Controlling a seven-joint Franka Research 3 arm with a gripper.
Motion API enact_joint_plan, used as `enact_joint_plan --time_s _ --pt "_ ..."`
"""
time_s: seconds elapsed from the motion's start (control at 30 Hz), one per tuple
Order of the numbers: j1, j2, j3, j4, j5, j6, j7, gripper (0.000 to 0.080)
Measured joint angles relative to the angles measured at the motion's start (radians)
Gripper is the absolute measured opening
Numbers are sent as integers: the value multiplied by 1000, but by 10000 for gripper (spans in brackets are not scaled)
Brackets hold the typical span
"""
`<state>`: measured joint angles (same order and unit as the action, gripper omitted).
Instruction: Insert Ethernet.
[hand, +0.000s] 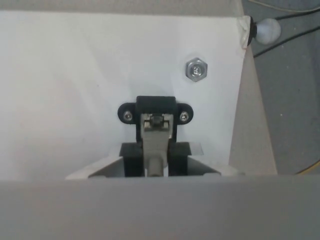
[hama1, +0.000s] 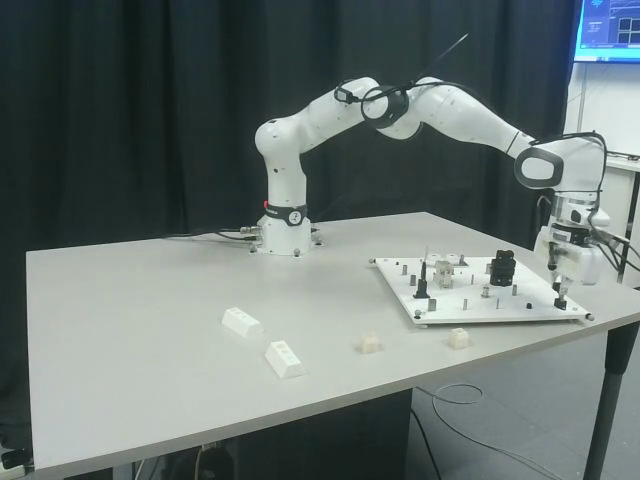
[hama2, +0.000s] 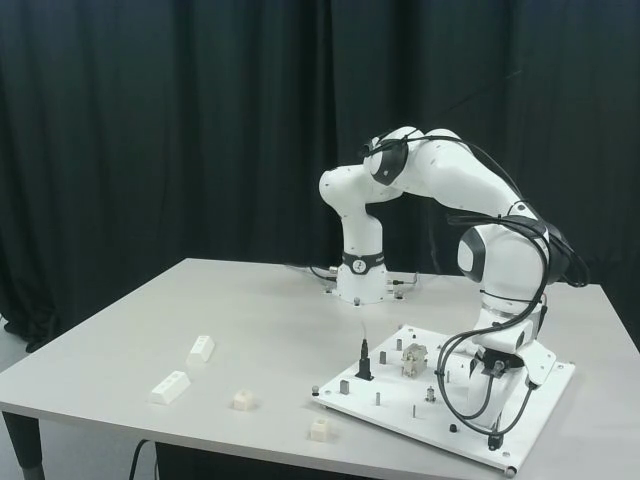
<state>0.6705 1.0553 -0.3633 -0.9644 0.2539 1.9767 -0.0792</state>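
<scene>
We see the end effector (hama1: 560, 290) low over the outer corner of the white board (hama1: 520, 310), on the far side from the arm's base (hama1: 281, 238). In the wrist view the two black fingers (hand: 131, 159) are clenched on the Ethernet plug (hand: 154, 136), one each side of its body. The plug sits straight ahead of the end effector, nose inside the opening of the black socket (hand: 155, 106), latch tab facing the camera. We cannot tell whether it is fully seated. The socket is fixed to the board by a screw (hand: 129, 116) on each ear. A hex nut (hand: 196, 69) sits on the board just beyond the socket and off to one side. Past the board's corner a white ball-shaped foot (hand: 266, 30) shows, with black cables (hand: 295, 35) on the grey floor.

Toward the arm's base from the end effector, the board carries a black block (hama1: 502, 268), a small grey fixture (hama1: 440, 272) and several short black pegs (hama1: 421, 288). Well apart, on the bare desk (hama1: 130, 340), lie two white bricks (hama1: 241, 321) and two small pale cubes (hama1: 369, 343). The arm's own cable loops from the wrist (hama2: 470, 395) down beside the board in the second room view.
</scene>
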Motion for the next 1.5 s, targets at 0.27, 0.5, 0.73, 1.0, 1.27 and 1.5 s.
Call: enact_joint_plan --time_s 0.27,0.5,0.73,1.0,1.27,1.5 --pt "0 1 0 0 0 2 -2 96" --pt "-1 1 0 0 1 2 17 96" --pt "-1 1 0 0 4 2 42 96" --pt "-3 3 0 0 9 2 50 96" --pt "-3 4 0 0 11 3 50 96" --pt "-3 4 0 1 11 3 44 96"
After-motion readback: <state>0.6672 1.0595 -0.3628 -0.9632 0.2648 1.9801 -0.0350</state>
